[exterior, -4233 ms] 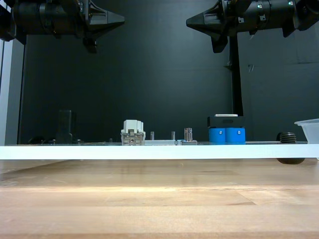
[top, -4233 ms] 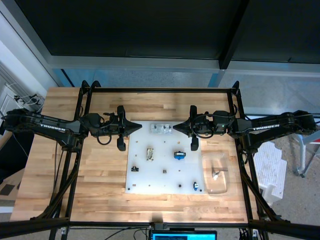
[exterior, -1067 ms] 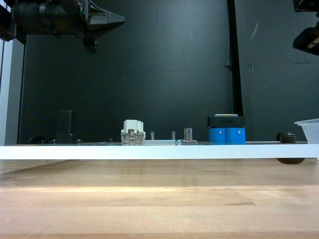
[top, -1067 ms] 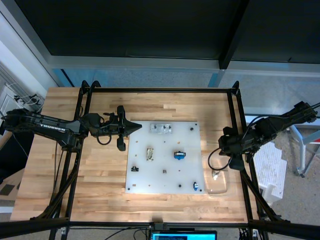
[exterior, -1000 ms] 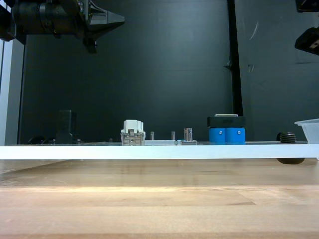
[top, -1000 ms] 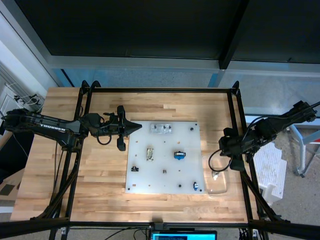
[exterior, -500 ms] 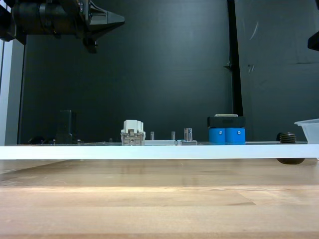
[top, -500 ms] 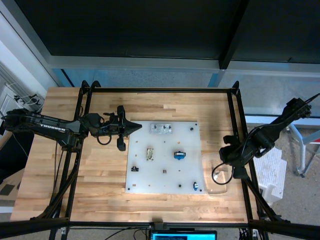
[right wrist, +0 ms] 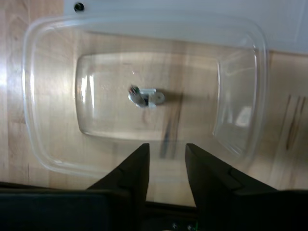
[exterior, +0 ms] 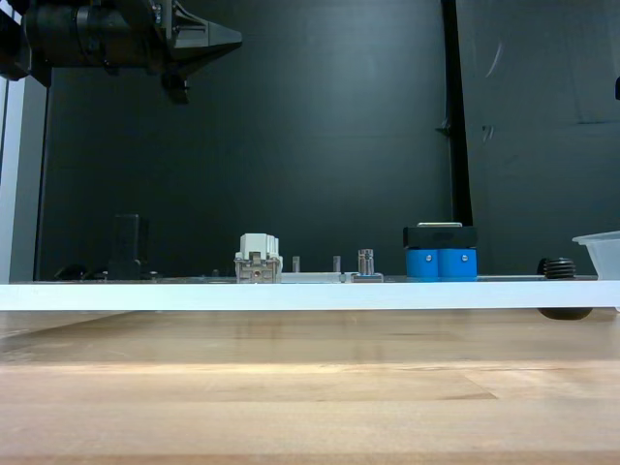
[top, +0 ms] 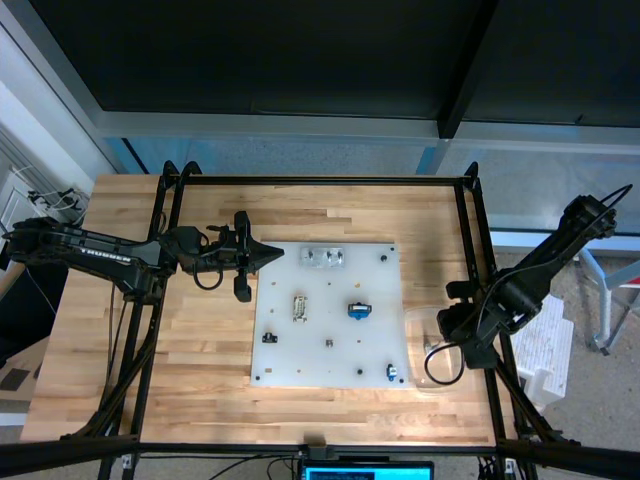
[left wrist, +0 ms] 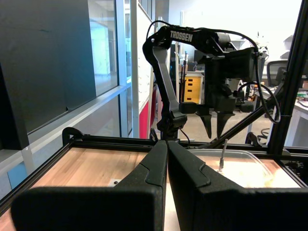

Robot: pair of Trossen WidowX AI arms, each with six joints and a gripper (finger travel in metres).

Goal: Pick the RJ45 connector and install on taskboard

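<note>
Left gripper (top: 277, 256): parked high over the table, just off the taskboard's 10 o'clock corner. Its fingers are pressed together with nothing between them.
Taskboard (top: 300, 350): flat on the wooden table and untouched. I cannot tell which fitting takes the plug.
Clear tray (right wrist: 236, 110): just beside the board's right edge, at about 4 o'clock from the board's middle.
RJ45 connector (right wrist: 144, 96): lies loose on the tray floor near its middle. It is not yet picked up and touches neither wall.
Right gripper (right wrist: 166, 147): pointing down above the tray, fingers spread with a gap and nothing in them.
Risk, missed grasp: the connector looks to sit off the line of the finger gap, so a straight drop would likely close on air or knock it aside.
Risk, tray shift: the tray looks light, so a finger catching its wall or floor could slide or tip it.
Risk, skewed hold: the part is small and lies on its side. A pinch taken crooked may leave it misaligned for insertion, or it may slip free on the way to the board.
</note>
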